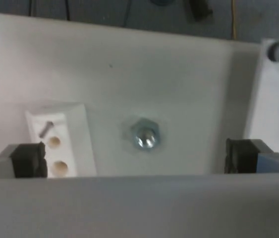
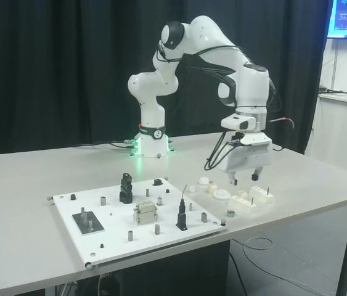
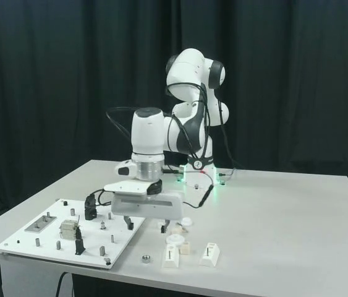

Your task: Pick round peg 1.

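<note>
wrist view shows the gripper (image 1: 136, 158) with fingers spread wide; a hex nut (image 1: 144, 136) lies between them, a white peg holder block (image 1: 61, 141) beside one fingertip.

Two small blocks (image 3: 170, 255) (image 3: 209, 253) are sitting side by side near the tabletop's (image 3: 285, 216) front edge, a nut (image 3: 144, 258) lying between them and the board (image 3: 50, 244).
</note>
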Controlling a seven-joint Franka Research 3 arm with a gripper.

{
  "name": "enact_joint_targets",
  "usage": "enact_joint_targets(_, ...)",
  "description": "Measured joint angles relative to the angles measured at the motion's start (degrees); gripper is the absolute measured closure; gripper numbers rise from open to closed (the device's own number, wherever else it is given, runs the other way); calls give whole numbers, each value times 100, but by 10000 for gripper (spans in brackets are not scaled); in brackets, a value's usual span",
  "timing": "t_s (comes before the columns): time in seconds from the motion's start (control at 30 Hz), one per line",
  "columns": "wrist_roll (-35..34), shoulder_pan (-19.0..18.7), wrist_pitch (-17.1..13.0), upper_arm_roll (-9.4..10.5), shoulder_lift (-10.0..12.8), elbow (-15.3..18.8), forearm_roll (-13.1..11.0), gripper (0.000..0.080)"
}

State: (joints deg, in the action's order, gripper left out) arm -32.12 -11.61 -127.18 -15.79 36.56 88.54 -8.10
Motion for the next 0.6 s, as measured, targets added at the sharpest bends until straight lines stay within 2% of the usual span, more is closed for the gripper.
enact_joint_targets(0.23, 31, -45, -175, 94, 239, -138, 4, 3)
enact_joint_targets(0.6, 81, -107, -244, 197, 485, -157, 18, 3)
